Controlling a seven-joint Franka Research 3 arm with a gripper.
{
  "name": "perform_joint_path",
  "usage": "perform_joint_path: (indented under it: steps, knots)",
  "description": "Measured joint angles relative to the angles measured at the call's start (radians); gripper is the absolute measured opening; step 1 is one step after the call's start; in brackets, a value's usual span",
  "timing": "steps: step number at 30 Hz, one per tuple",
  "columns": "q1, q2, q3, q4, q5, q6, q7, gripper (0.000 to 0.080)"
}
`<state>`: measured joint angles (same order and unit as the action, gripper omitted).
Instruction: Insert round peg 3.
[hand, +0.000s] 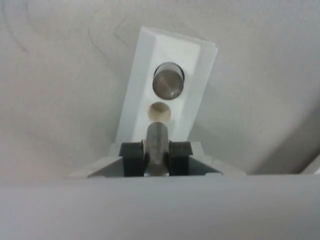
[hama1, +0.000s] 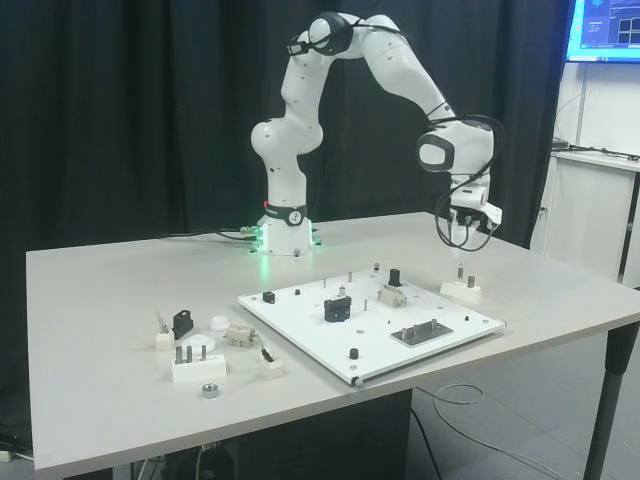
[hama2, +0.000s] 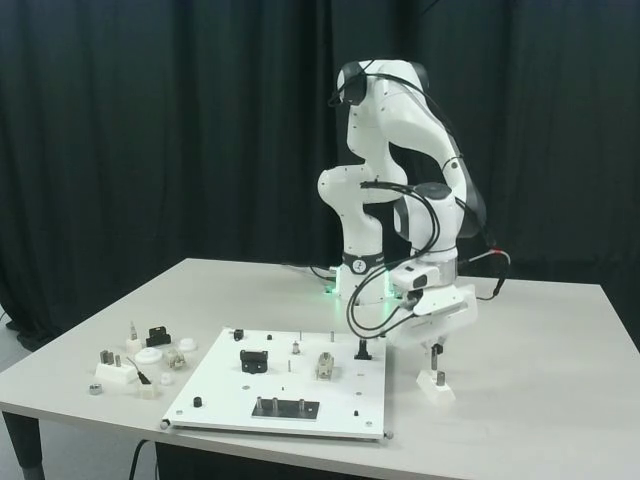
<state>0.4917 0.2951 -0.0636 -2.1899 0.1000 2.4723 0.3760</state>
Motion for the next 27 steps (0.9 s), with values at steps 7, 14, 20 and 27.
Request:
perform_joint_path:
  steps: [7, 14, 20, 27]
  knots:
    - [0.0, -0.022, -0.004, -0.001, -0.001, -0.022, 0.006, 0.0104]
    - [0.0, -0.029, -0.008, -0.001, -0.001, -0.029, 0.017, 0.0104]
    - [0.0, -0.03, -0.01, -0.001, -0.001, -0.029, 0.019, 0.0104]
    - [0.0, -0.031, -0.013, -0.001, -0.001, -0.029, 0.022, 0.0104]
